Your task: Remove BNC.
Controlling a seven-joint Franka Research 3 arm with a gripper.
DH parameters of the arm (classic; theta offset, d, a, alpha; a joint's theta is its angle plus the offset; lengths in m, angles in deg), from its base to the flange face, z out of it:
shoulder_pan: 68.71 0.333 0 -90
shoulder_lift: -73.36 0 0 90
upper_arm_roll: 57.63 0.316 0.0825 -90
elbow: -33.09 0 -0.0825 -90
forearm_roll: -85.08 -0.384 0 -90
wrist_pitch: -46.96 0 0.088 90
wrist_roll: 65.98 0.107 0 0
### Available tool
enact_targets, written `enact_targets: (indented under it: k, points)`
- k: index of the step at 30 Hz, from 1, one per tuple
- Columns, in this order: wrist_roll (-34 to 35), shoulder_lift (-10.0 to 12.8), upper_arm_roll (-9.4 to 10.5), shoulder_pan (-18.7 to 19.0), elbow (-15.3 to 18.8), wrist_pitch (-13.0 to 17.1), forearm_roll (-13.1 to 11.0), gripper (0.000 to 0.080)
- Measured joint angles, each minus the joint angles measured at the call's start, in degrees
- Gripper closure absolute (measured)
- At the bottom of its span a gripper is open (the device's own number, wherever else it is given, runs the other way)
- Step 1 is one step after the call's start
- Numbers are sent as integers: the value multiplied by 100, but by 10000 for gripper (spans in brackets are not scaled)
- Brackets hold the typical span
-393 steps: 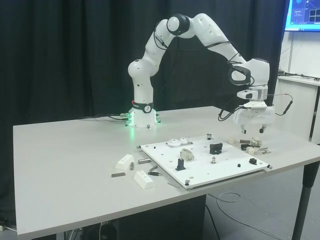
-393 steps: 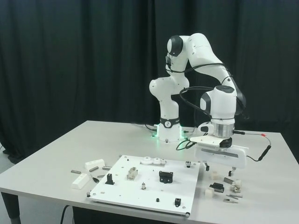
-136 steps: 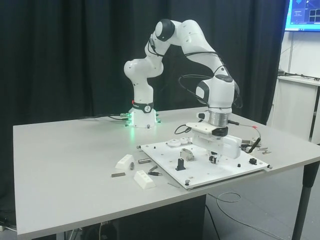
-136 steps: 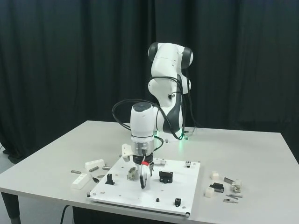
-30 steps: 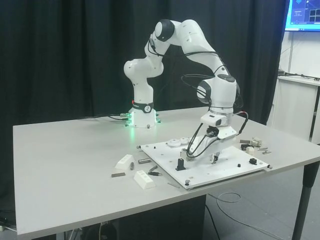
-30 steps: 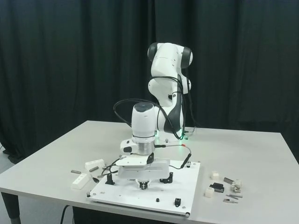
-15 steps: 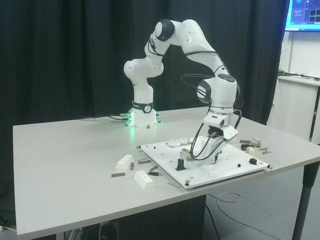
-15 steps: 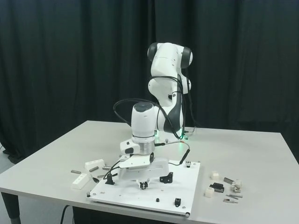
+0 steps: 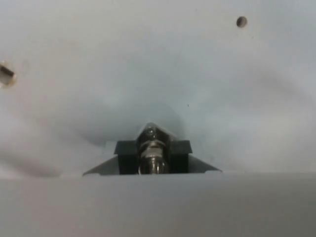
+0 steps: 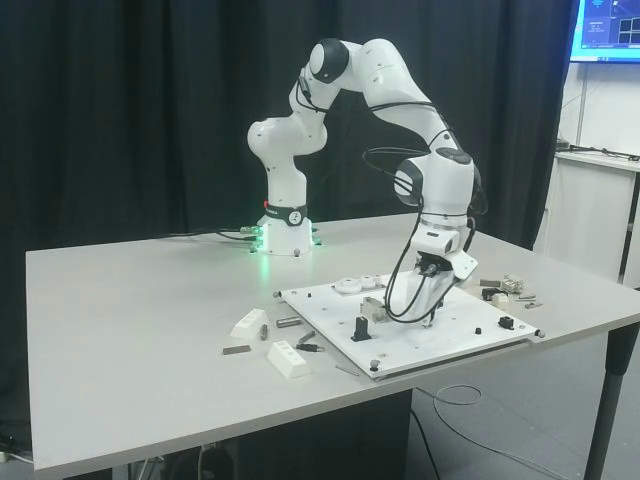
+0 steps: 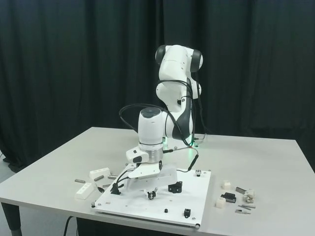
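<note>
Since half a second ago the gripper (image 11: pixel 149 192) has turned further about its own axis, low over the white board (image 11: pixel 194 206). Its fingers clamp the BNC (image 9: pixel 152 157), upright near the board's middle, toward its front edge.

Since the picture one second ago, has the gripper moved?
Yes. The gripper has turned about the BNC, staying over the same spot on the white board.
</note>
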Motion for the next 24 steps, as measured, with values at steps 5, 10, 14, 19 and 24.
enact_targets:
  k: [5,10,14,19,24]
  points:
    - [-38,1,0,-2,-16,-30,0,680]
    - [-48,1,0,-4,-24,-45,0,680]
    - [-84,1,0,-4,-25,-46,0,682]
    - [-107,1,0,-5,-25,-46,0,682]
    - [-110,1,1,-5,-30,-52,0,682]
